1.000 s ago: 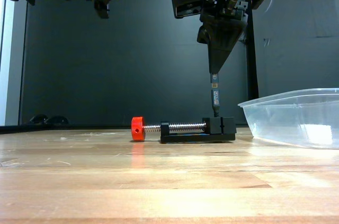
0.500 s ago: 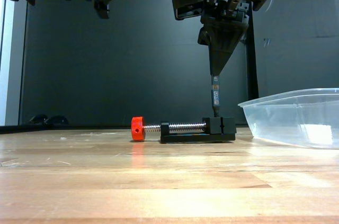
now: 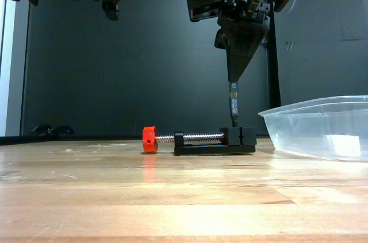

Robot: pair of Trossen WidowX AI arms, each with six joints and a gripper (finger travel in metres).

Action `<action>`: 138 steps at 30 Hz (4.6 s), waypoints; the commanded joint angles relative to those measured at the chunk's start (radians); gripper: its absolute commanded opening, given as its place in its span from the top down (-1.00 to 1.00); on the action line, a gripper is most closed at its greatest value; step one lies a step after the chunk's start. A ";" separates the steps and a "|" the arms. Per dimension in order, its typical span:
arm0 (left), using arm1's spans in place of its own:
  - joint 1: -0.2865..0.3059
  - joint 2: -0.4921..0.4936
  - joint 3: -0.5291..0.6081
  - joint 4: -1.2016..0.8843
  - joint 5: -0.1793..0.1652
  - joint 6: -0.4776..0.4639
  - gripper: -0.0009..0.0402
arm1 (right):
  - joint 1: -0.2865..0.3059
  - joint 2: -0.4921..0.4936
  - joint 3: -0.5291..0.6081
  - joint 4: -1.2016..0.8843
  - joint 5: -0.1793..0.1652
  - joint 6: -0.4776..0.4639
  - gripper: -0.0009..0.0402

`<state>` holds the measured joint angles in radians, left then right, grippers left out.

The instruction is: Pick the usb-c connector and install on the hub

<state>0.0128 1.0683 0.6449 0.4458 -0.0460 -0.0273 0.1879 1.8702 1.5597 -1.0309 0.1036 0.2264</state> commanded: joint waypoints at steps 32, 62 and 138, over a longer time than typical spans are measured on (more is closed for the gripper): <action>0.000 0.000 0.000 0.000 0.000 0.000 0.96 | -0.003 -0.002 -0.030 0.023 -0.003 -0.001 0.96; 0.000 0.000 0.000 0.000 0.000 0.000 0.96 | -0.005 -0.003 -0.067 0.076 0.001 -0.008 0.96; 0.000 0.000 0.000 0.000 0.000 0.000 0.96 | -0.174 -0.717 -0.528 0.810 -0.010 -0.219 0.95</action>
<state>0.0128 1.0683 0.6449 0.4458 -0.0460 -0.0273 0.0154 1.1679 1.0496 -0.2489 0.1017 0.0082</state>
